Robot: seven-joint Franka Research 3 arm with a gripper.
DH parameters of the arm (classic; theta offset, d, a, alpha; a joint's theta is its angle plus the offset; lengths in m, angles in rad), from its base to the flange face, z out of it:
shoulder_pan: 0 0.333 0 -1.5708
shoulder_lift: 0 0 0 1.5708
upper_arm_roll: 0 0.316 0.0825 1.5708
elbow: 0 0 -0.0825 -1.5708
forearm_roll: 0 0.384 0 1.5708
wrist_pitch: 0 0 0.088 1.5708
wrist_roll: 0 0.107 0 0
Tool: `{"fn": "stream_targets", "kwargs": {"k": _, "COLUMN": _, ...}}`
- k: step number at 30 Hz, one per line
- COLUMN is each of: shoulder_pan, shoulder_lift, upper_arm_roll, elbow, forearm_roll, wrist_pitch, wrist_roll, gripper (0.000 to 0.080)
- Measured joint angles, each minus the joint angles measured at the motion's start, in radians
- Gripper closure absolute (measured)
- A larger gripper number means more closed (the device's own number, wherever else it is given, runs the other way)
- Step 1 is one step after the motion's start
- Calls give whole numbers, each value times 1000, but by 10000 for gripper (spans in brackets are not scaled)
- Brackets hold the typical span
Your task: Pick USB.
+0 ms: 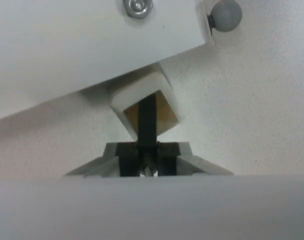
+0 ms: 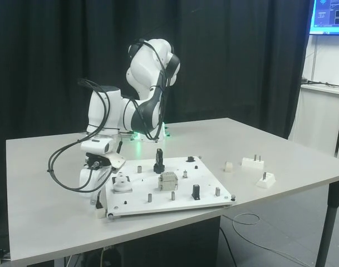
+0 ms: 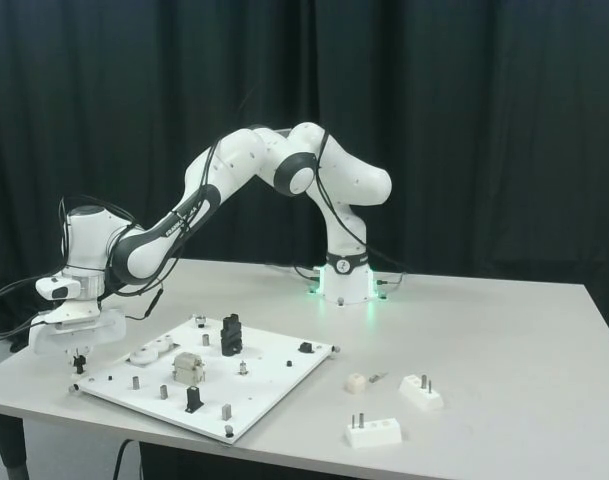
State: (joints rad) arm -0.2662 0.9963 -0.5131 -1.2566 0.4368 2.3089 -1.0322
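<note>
Black curtain [image 2: 241, 55] is hanging behind, grey table [image 2: 47, 161] is carrying everything. Landmark = white board [image 2: 175, 203], lying flat approx mid-table.

Going L to R in the first room view:

- Off the board's left corner: white arm [image 2: 141, 105] is reaching down low, w/ the gripper [image 2: 96, 204] hanging just beside the corner, close to the table. In the wrist view the fingers [image 1: 124, 161] are clenching a slim black piece w/ a metal tip, which I'm taking for the USB [image 1: 147, 120]. It's running from betw. the fingers toward a small white block [image 1: 142, 95] tucked just under the board's edge, by the board's grey foot [image 1: 225, 14]. Can't tell if the far end is seated in that block or only touching it.
- On the board: a white round part [image 2: 121, 183] near the left edge, a tall black part [image 2: 158, 161] near the back, a grey cube-like part [image 2: 167, 181] in the middle, a short black part [image 2: 196, 191] near the front. None of these are being touched.
- Right of the board, well apart: three loose white blocks [image 2: 252, 162] sitting on the table.
- Behind the board: arm base is glowing green [image 2: 137, 135].

Progress, as a judgement: approach + grip are looking done, i.e. the USB is sitting betw. the fingers. The gripper is low and the piece is right at the block, so the lift isn't showing yet. Left to do: pull it clear of the block and raise it w/o snagging the board's corner.
</note>
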Motion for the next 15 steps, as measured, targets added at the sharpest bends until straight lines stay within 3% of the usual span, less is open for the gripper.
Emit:
{"fn": "stream_targets", "kwargs": {"k": 9, "shoulder_pan": 0, "shoulder_lift": -4, "upper_arm_roll": -5, "elbow": 0, "forearm_roll": 0, "wrist_pitch": -6, "wrist_roll": 0, "gripper": 732}}
{"fn": "stream_targets", "kwargs": {"k": 15, "shoulder_pan": 0, "shoulder_lift": -24, "upper_arm_roll": -14, "elbow": 1, "forearm_roll": 0, "wrist_pitch": -40, "wrist_roll": 1, "gripper": 732}}
